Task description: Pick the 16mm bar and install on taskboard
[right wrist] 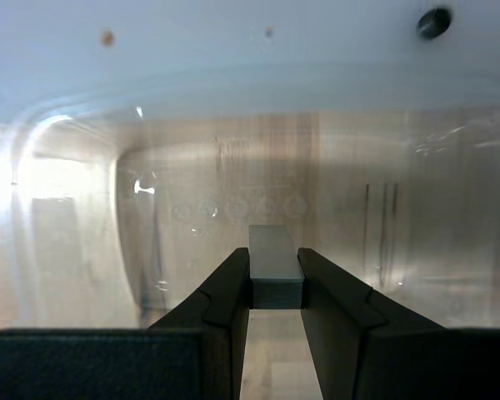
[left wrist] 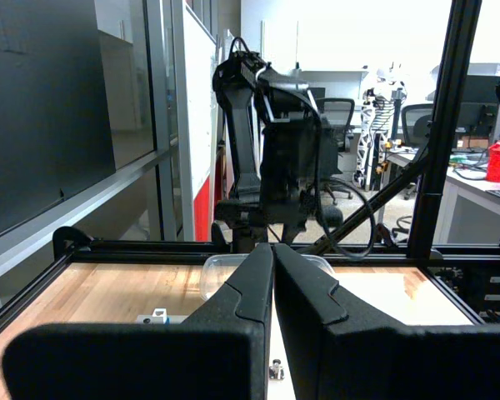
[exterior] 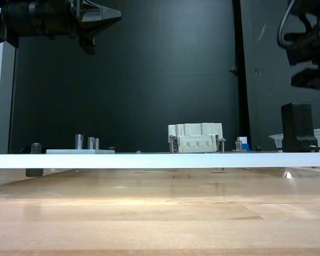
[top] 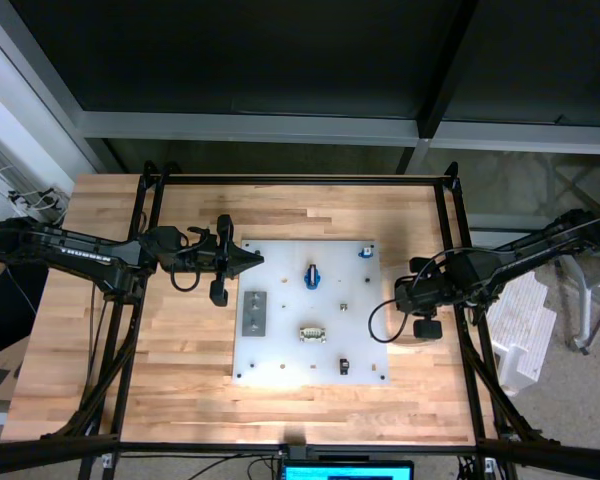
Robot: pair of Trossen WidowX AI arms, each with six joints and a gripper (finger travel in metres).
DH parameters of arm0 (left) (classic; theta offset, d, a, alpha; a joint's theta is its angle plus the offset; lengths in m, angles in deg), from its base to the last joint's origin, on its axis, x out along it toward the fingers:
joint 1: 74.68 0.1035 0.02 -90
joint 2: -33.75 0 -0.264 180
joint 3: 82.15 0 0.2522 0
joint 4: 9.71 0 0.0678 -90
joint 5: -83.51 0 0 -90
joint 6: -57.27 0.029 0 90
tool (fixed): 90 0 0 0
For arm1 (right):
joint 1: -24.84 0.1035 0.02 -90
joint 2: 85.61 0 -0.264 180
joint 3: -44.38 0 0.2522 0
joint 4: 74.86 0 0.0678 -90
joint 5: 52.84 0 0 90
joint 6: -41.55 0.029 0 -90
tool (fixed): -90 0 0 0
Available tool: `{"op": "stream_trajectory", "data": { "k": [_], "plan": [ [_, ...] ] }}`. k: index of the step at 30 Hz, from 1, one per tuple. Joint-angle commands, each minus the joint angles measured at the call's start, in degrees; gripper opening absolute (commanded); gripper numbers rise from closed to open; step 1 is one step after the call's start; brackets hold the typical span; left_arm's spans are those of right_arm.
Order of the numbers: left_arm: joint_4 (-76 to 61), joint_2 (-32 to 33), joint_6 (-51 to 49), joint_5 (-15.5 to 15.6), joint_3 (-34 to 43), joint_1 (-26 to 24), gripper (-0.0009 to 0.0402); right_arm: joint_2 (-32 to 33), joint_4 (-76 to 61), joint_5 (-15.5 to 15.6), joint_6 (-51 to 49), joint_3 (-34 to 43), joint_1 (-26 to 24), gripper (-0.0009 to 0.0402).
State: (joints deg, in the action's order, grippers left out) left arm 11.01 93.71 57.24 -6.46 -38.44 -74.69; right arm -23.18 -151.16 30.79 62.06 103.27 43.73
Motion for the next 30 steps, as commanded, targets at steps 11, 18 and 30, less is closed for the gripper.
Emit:
{"op": "stream_trajectory", "data": {
  "k": [11, 18, 30],
  "plan": [
    [0.02, 0.02, 0.02, -0.02, 0.00, 0.02, 0.0000, 0.04, -4.52, 0.11, -0.02, 6.14, 0.13, 0.0002],
    [0.02, 0.02, 0.02, 0.00, 0.00, 0.00, 0.0000, 0.48, -4.59, 2.12, 0.33, 6.21, 0.81, 0.0002],
    [0.02, 0.02, 0.02, 0.00, 0.00, 0.02, 0.0000, 8.33, -6.19, 1.88, 6.49, 14.25, 4.46, 0.0002]
  ]
}}
